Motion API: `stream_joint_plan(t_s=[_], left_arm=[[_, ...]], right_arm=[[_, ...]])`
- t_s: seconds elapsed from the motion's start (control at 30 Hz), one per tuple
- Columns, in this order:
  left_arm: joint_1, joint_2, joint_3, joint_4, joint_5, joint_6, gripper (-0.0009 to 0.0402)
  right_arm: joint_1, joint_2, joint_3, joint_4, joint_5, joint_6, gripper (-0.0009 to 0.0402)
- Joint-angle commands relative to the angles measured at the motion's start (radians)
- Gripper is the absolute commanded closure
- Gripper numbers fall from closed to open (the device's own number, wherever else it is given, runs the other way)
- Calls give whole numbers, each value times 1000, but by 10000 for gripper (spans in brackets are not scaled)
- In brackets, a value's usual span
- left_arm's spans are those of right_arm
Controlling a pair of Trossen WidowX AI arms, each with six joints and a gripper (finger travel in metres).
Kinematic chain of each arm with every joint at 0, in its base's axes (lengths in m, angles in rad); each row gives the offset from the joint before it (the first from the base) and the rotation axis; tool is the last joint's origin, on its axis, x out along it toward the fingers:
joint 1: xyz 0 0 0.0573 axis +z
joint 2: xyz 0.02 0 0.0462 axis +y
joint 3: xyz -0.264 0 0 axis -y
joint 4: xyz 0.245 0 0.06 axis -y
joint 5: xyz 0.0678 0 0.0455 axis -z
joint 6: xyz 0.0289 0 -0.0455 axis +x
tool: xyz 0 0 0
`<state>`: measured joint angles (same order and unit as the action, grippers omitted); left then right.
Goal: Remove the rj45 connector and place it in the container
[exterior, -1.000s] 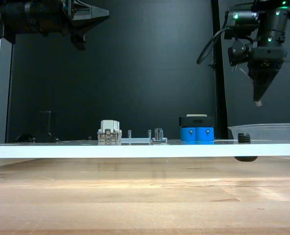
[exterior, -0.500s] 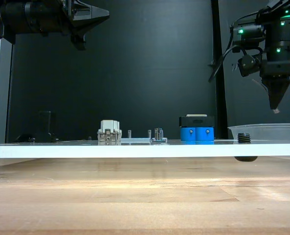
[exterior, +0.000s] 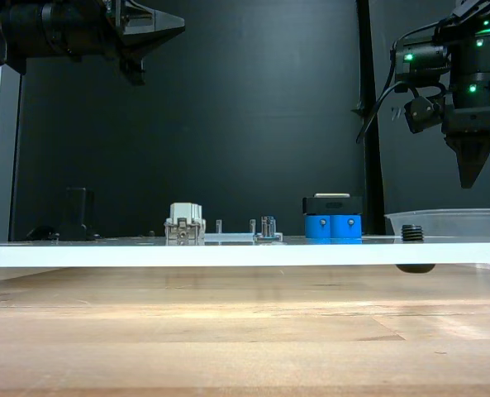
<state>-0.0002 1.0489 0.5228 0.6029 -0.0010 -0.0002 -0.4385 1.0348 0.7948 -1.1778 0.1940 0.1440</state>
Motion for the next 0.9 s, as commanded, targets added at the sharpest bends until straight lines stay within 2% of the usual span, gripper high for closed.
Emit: stream_joint_plan(t_s=[0.03, 0.9], left_arm=[[0, 0, 0, 0, 0, 0, 393], [0, 0, 0, 0, 0, 0, 393]], right_arm=[[0, 1, 0, 1, 0, 1, 166], [0, 1, 0, 4, -1, 4, 167]])
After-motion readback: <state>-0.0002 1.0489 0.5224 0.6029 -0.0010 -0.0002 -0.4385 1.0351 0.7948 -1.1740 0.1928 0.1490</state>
